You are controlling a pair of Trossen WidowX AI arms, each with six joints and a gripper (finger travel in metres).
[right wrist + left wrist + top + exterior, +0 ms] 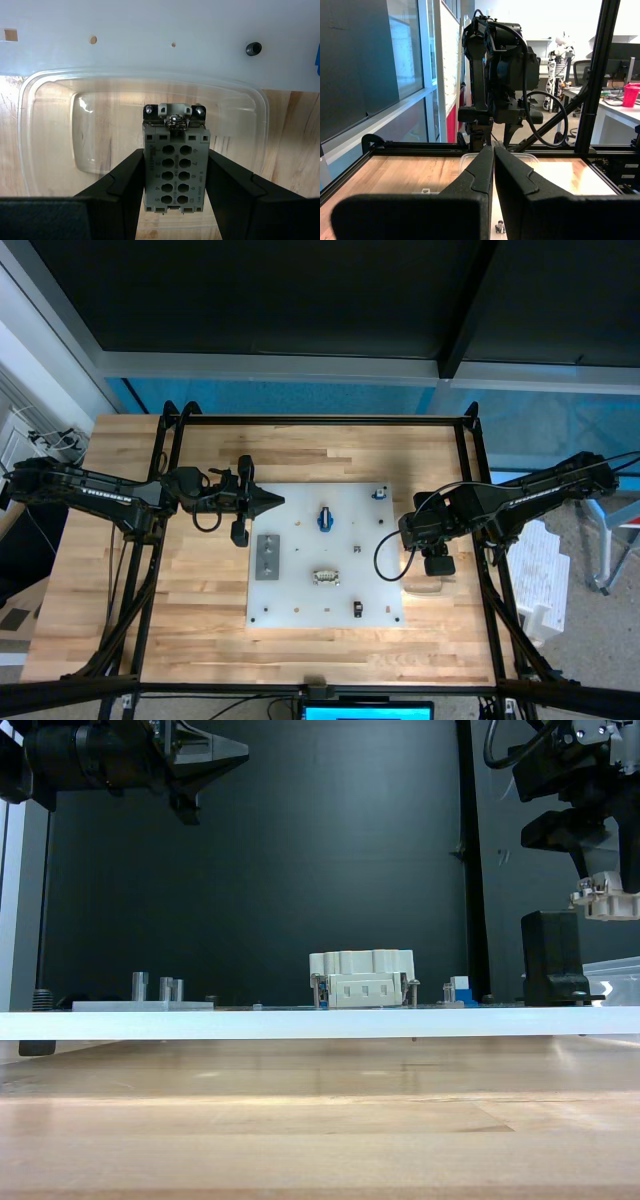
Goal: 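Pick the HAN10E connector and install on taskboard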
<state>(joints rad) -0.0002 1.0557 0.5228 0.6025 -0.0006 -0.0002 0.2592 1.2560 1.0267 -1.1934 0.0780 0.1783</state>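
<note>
The pale grey HAN10E connector point(175, 167) hangs upright in my right gripper point(175, 192), whose two black fingers are shut on its sides. It is held in the air over a clear tray point(50, 125), just off the right edge of the white taskboard point(150, 55). In the low view the connector point(606, 903) is well above board level. In the high view the right gripper point(437, 562) sits right of the taskboard point(300, 595). My left gripper point(268, 502) is shut on nothing, raised over the board's left rear corner.
On the board stand a beige socket point(325, 578), a grey metal block point(268, 555), a blue fixture point(325, 518) and small black parts point(359, 608). A black frame point(320, 421) rings the wooden table. A tall black part point(552, 958) stands near the board's right edge.
</note>
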